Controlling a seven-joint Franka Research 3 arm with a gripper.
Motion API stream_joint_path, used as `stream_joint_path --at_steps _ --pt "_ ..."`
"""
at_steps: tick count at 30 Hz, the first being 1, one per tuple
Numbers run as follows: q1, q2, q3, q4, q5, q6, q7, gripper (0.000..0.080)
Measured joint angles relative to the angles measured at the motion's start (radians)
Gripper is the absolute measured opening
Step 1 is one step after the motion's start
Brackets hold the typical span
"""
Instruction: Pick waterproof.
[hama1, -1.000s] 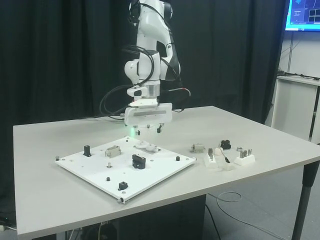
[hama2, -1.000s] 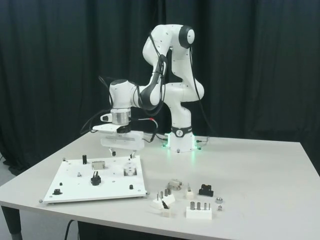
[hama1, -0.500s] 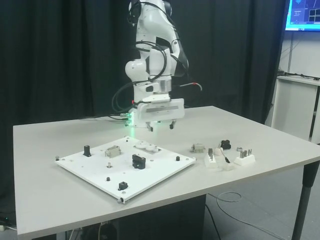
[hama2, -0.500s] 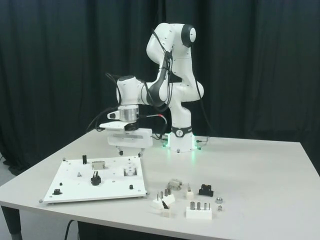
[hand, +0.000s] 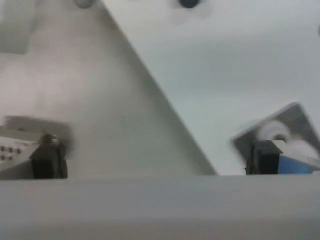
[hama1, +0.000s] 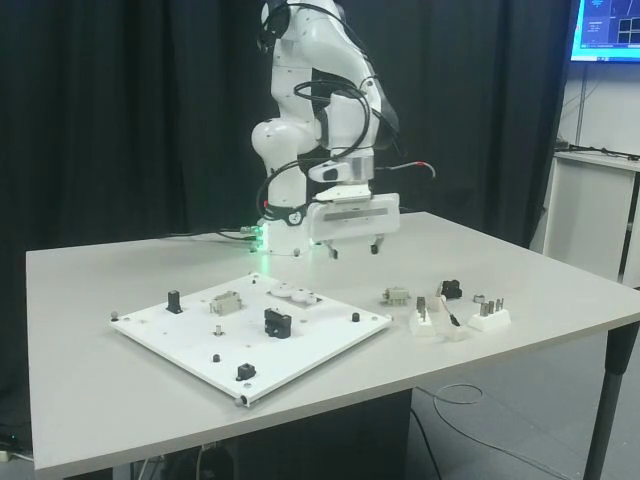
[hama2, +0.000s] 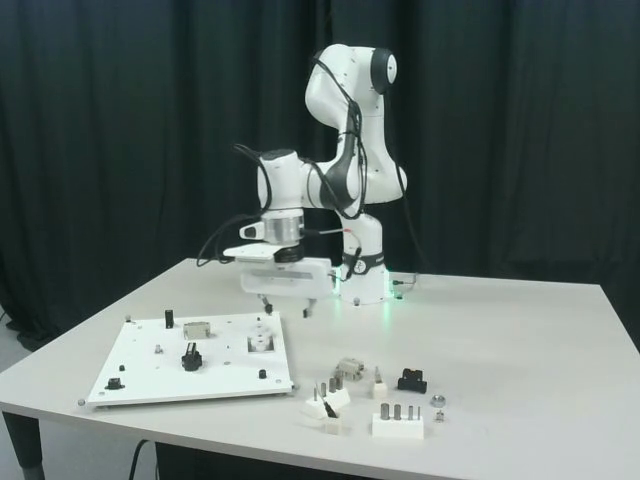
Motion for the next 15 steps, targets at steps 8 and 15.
stream_joint_path --at_steps 8,15 --pt "0.025 0.0 0.037 0.0 -0.004 -0.002 0.128 0.08" --pt "0.04 0.0 0.059 0.003 -0.041 -0.002 0.246 0.08"
